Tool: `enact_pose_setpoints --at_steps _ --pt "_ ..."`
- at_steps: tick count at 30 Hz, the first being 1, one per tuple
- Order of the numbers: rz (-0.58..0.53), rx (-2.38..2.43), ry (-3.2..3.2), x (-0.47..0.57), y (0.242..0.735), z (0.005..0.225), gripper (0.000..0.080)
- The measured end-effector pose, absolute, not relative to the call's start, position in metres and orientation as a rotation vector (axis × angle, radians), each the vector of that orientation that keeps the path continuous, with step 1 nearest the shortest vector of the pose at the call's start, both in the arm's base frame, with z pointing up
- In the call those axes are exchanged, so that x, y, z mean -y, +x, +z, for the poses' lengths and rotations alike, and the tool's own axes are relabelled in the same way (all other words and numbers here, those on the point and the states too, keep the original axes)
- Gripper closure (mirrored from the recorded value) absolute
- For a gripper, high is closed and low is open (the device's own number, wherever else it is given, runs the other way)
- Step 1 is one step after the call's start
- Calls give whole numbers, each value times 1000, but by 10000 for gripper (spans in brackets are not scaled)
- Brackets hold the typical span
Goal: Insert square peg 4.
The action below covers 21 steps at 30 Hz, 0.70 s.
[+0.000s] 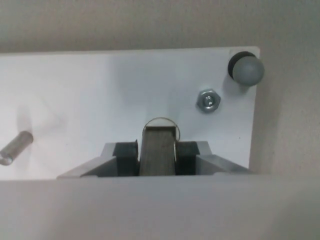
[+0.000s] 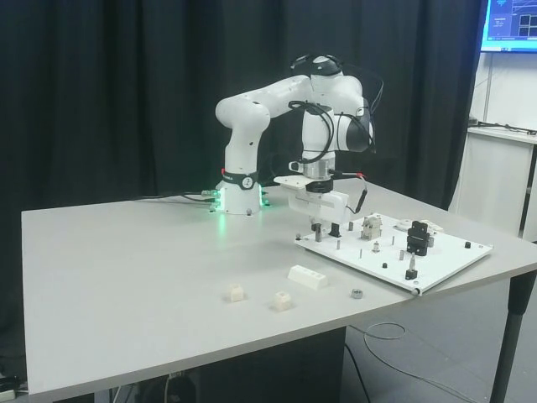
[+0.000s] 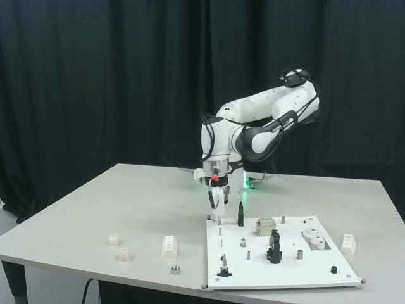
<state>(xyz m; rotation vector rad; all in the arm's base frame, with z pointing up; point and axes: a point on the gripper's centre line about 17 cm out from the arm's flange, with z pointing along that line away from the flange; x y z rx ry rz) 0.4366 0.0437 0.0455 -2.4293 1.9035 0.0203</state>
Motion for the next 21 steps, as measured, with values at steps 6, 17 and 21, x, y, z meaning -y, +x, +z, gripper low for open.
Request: enact_pose_setpoints --at_steps 6,17,21 --pt "14 -1902 -2433 -43 437 45 647" --pt "10 -1897 -2438 -42 438 45 647" --pt "9 -1890 -2444 -42 437 45 647"
